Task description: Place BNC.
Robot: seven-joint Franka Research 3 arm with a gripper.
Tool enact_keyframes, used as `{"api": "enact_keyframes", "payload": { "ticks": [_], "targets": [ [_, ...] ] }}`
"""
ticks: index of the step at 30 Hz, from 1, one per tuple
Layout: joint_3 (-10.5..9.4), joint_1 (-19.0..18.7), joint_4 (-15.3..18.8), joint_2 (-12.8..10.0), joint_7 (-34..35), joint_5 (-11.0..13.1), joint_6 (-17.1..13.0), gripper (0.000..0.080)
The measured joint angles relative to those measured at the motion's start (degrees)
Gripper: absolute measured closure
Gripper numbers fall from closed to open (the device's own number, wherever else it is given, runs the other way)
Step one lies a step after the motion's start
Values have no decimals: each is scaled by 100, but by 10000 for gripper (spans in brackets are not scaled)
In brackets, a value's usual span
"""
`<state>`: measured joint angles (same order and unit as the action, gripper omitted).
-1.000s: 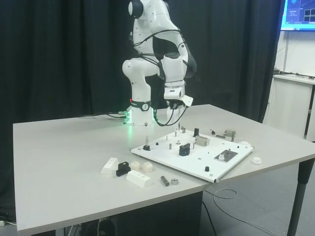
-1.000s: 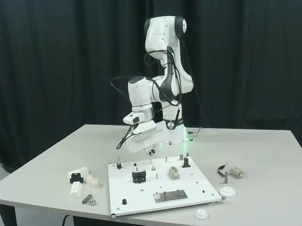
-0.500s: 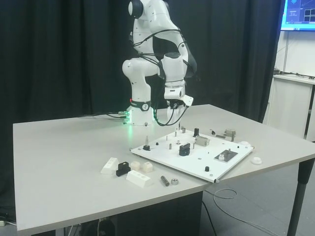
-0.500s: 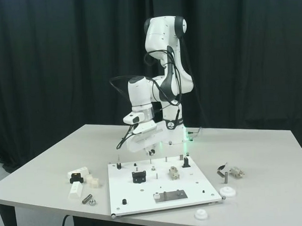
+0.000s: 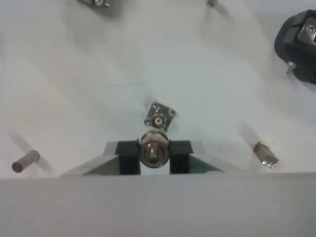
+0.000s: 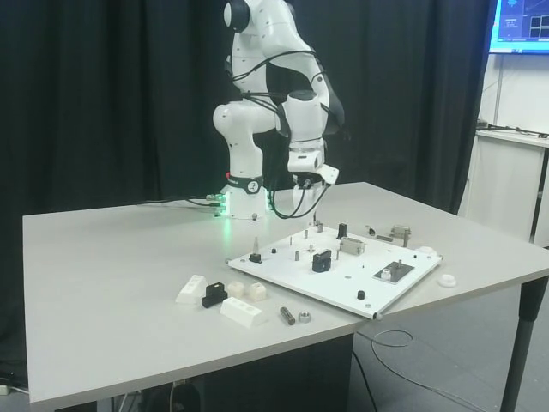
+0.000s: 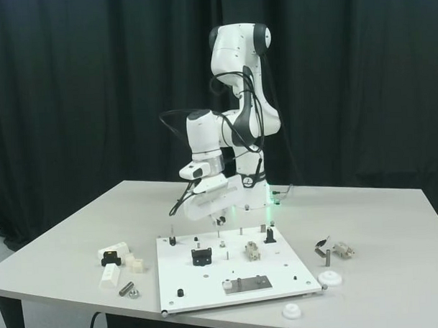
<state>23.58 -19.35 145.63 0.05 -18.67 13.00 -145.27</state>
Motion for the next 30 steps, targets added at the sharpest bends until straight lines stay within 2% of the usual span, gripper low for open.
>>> {"api": "enact_keyframes", "payload": {
  "ticks": [15,24,30],
  "targets": [
    [-56,-155,-1,27,333,4,24,680],
    [-288,-379,-1,28,967,4,44,680],
    [-509,-597,-1,28,1628,4,52,680]
  ]
}}
